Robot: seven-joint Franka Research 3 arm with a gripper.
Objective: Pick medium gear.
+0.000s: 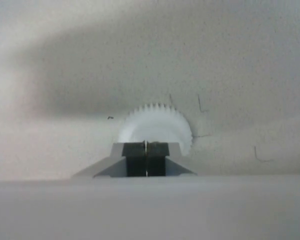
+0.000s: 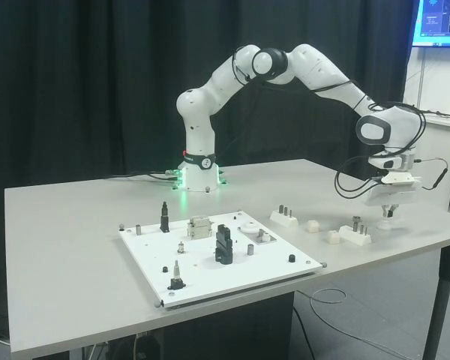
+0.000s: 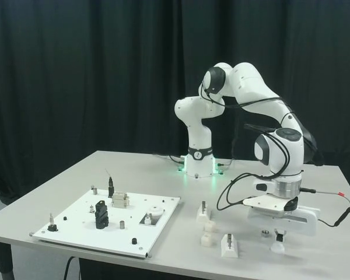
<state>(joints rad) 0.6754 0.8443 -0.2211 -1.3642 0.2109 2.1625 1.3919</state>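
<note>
The medium gear (image 1: 157,125) is a white toothed disc lying flat on the grey table (image 1: 250,75). In the wrist view its near part is hidden behind my fingertips. My gripper (image 1: 146,159) is directly over it, with the black pads pressed together and only a hairline between them. In the first room view the gripper (image 2: 388,212) hangs low over the gear (image 2: 386,223) near the table's right edge. The second room view shows the gripper (image 3: 278,235) just above the gear (image 3: 277,248). Whether the fingertips touch the gear I cannot tell.
A white assembly board (image 2: 217,259) with black and grey parts lies at mid-table. Small white holders with pegs (image 2: 355,232) (image 2: 286,217) and two small white blocks (image 2: 313,225) stand between the board and the gear. The table's front-right edge is close to the gear.
</note>
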